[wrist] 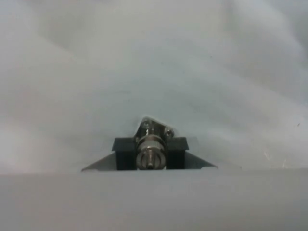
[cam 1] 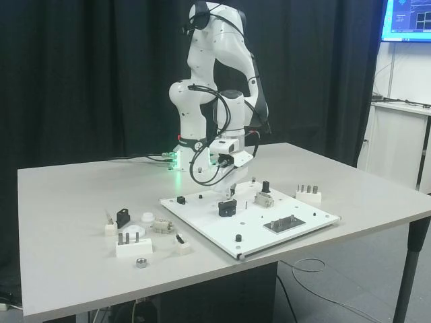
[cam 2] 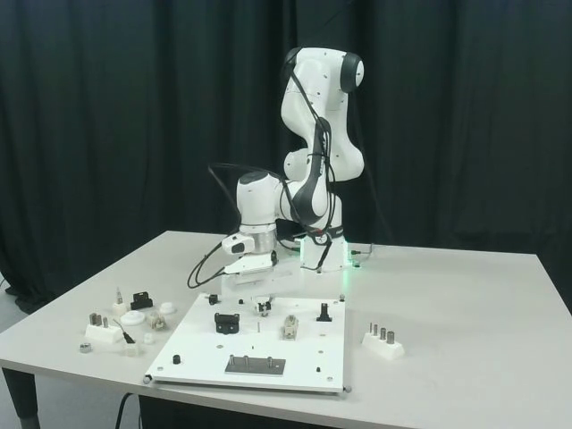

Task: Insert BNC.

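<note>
The white arm's claw (cam 1: 231,190) hung low at the centre of the first room frame, over the back edge of the white board (cam 1: 283,235) on the grey surface (cam 1: 67,202). Whether it was apart, I couldn't tell. The metal BNC connector (wrist: 150,153) sat lower centre in the wrist view, against a black block (wrist: 124,153).

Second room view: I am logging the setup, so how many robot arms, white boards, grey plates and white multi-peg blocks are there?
Robot arm: 1
White board: 1
Grey plate: 1
White multi-peg blocks: 2
Total: 5
</note>
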Tool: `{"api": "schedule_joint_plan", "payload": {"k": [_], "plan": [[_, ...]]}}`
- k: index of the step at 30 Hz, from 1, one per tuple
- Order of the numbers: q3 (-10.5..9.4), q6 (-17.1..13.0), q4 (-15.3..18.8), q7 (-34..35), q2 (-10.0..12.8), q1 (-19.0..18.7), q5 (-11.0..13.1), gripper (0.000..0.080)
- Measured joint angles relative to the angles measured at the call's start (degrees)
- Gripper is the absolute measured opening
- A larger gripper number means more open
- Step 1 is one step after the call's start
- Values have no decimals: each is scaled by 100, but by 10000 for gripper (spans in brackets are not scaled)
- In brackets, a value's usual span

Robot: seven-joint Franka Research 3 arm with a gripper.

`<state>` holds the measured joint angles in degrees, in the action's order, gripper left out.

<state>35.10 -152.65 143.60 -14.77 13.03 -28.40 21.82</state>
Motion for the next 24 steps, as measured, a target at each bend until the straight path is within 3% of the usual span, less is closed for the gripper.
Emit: {"api": "schedule_joint_plan", "payload": {"k": [12, 24], "plan": [[0, -5, -10, -860, 6, -14, -72, 127], [-3, -10, -18, -1115, 7, -58, -583, 127]]}}
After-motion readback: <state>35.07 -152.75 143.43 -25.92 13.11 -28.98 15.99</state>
